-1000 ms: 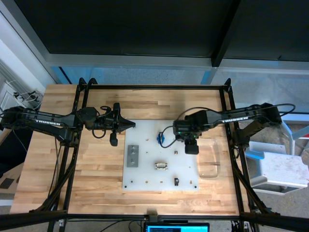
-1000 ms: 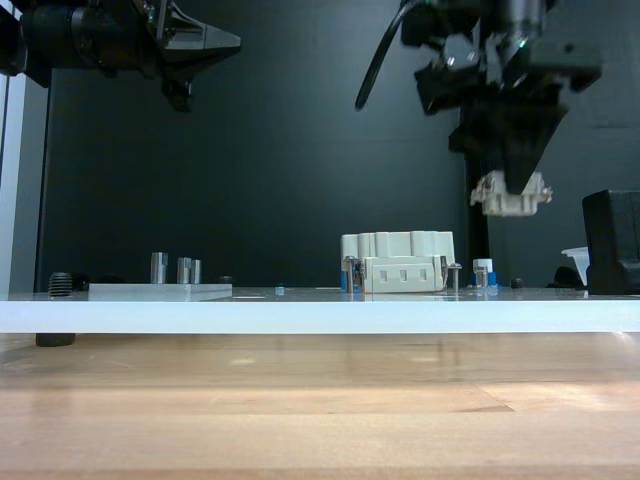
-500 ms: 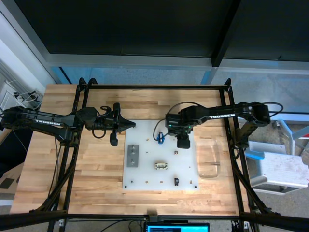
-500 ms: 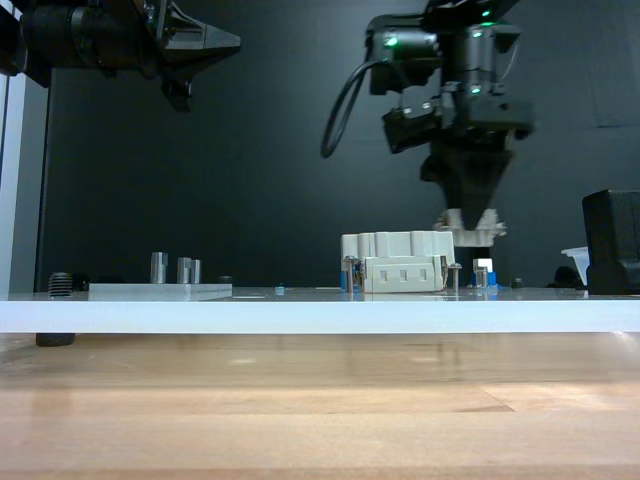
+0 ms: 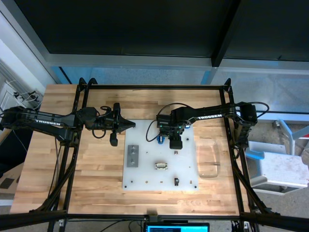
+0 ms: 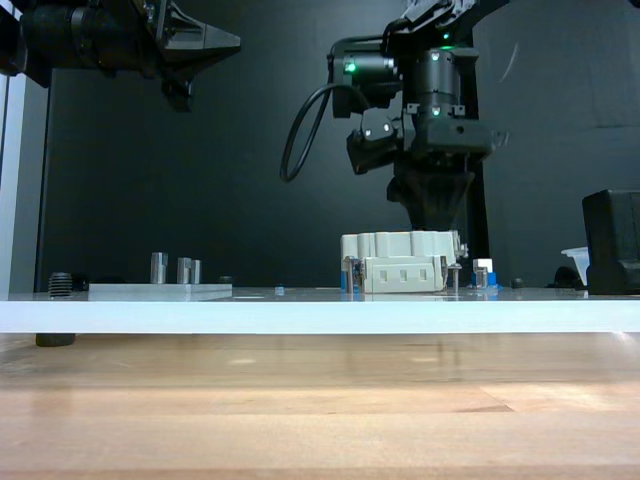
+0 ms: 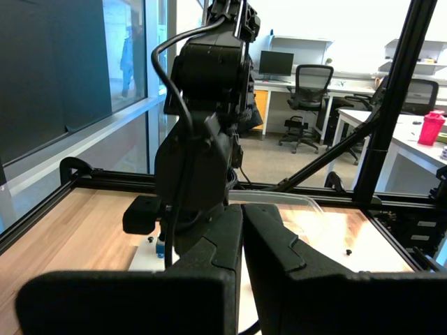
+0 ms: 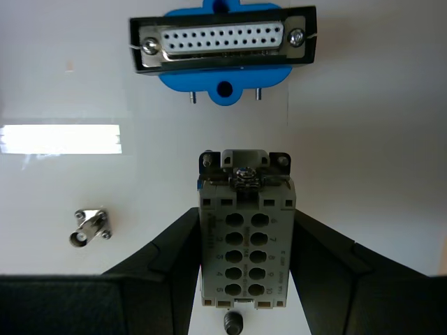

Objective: Pick the HAN10E connector and install in the HAN10E hub

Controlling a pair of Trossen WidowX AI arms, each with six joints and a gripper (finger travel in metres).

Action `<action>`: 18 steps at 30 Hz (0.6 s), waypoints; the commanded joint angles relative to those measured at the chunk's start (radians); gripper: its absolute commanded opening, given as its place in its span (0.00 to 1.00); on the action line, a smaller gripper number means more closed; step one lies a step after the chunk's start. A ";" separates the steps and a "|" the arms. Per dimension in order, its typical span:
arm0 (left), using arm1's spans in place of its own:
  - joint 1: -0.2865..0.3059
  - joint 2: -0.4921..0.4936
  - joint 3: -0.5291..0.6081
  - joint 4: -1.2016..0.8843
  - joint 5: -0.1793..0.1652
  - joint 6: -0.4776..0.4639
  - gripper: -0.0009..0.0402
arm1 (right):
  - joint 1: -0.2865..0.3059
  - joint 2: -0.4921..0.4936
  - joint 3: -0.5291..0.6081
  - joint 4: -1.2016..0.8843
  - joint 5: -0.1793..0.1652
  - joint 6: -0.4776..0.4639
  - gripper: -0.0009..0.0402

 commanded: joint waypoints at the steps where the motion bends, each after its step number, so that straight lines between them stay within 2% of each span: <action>1: 0.000 0.000 0.000 0.002 0.000 0.000 0.02 | -0.005 0.012 -0.003 0.006 0.000 -0.008 0.08; 18: 0.000 0.000 0.000 0.000 0.000 0.000 0.02 | -0.005 0.016 -0.042 0.036 0.001 -0.005 0.10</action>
